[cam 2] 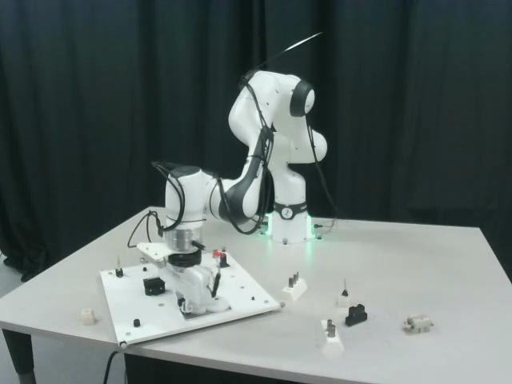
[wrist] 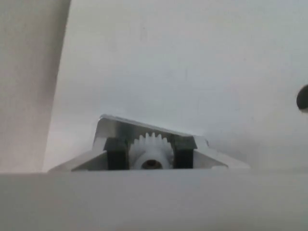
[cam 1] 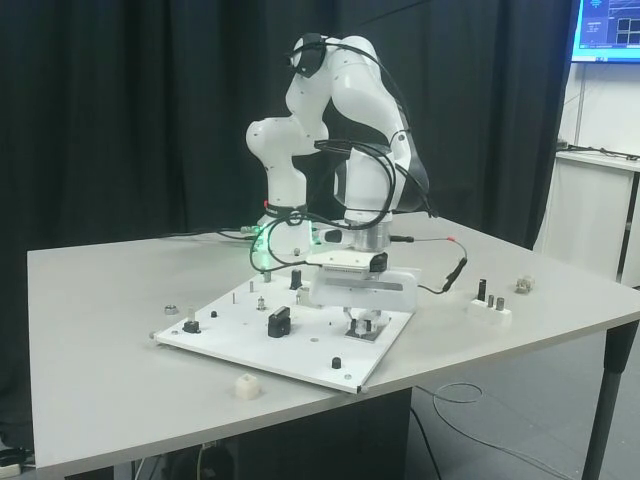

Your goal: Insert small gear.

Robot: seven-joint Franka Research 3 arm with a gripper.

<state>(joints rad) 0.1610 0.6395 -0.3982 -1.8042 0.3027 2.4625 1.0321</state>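
The fingers (wrist: pixel 115 153) are clamped on the small gear (wrist: pixel 151 151), one black pad at each side so its bore faces down, free for a peg. Beneath lies the grey table (cam 1: pixel 90 300), then the white board (cam 1: pixel 300 350), where the gripper (cam 1: pixel 362 322) hangs low near the board's front corner, presumably lining up the insertion.

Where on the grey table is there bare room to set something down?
The table is bare beside the arm's base toward the far corner, and broadly behind the white board. It is crowded on the board around the gripper and among the small fixtures.
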